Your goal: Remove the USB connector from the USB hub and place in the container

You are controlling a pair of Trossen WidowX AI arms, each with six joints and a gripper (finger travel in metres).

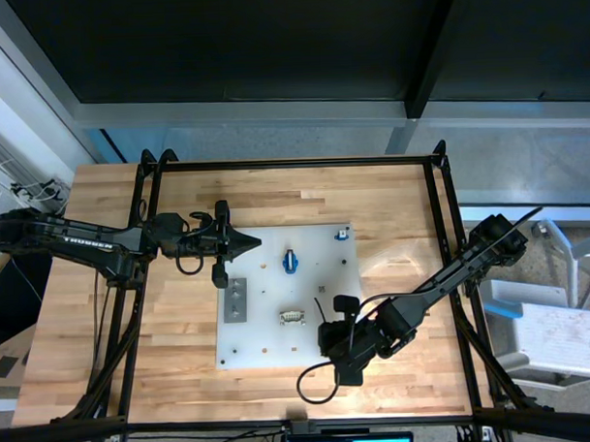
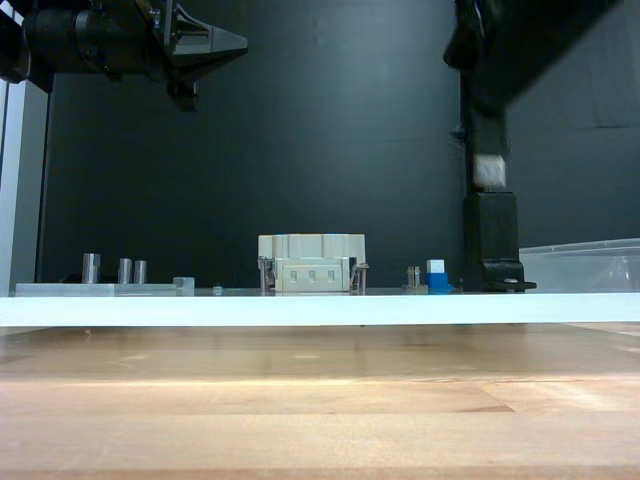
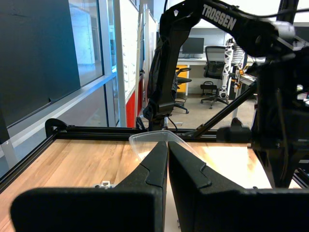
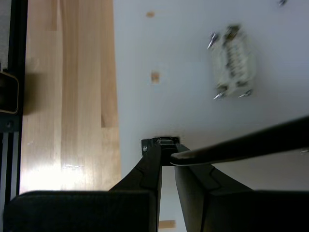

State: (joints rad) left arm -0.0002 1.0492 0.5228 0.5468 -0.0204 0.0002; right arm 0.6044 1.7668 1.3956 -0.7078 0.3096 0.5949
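My right gripper (image 4: 166, 146) points down at the white board (image 1: 280, 348), shut on the USB connector (image 4: 175, 156). The connector's thin black cable (image 4: 241, 142) runs off sideways and also shows in the high view as the cable (image 1: 317, 309). Just past the fingertips sits the tiny black USB hub (image 4: 161, 142), which the right gripper (image 1: 331, 331) hides in the high view. The pale container (image 1: 393, 259) lies on the table right of the board, and the container (image 2: 580, 265) shows behind the upright right gripper (image 2: 490, 282). My left gripper (image 1: 253, 243) hovers shut over the board's far left corner.
On the board stand a grey block with pegs (image 1: 238, 302), a blue clip (image 1: 290, 261) and a silvery-cream oblong connector (image 1: 294, 318). A black frame (image 1: 293, 164) rims the wooden table. The robot's thick black cable (image 1: 315, 387) loops near the front edge.
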